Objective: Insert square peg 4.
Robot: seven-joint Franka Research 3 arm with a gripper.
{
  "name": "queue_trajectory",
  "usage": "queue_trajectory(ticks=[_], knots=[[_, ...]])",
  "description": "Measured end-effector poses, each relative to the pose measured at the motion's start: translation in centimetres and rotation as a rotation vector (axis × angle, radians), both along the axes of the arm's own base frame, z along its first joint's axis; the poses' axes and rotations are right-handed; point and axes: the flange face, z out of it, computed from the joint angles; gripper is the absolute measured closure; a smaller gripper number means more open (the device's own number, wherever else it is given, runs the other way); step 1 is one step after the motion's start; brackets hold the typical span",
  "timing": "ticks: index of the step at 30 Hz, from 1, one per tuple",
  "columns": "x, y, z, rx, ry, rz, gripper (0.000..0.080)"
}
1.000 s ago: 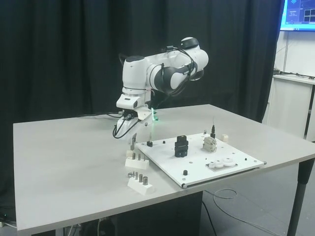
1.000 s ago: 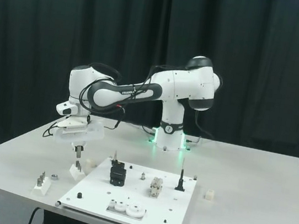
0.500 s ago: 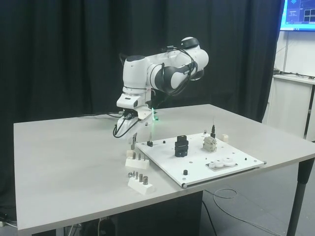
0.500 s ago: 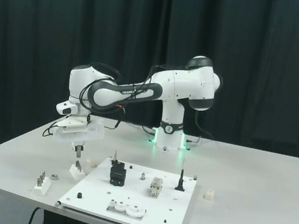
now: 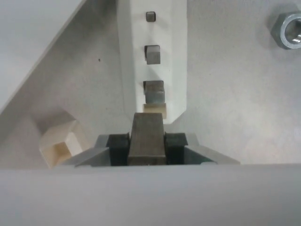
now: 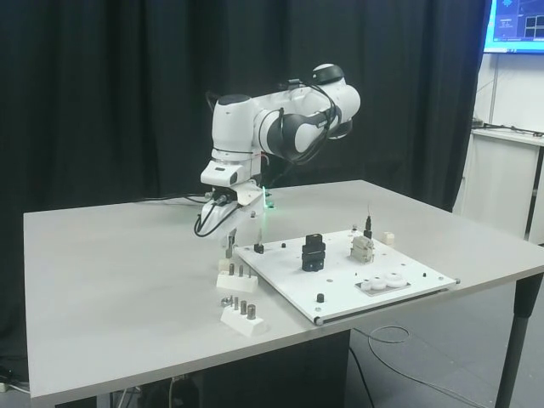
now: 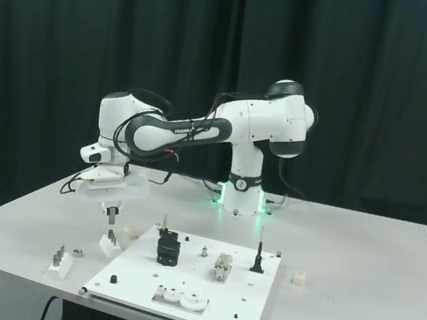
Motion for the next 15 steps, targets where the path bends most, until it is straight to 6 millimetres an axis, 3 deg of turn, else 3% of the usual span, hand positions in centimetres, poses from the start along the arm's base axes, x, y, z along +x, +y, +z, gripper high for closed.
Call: queue_trajectory(ticks=[15], knots=[[0.01,0.0,0.04,-0.001,-0.001,-0.025,0.0648]])
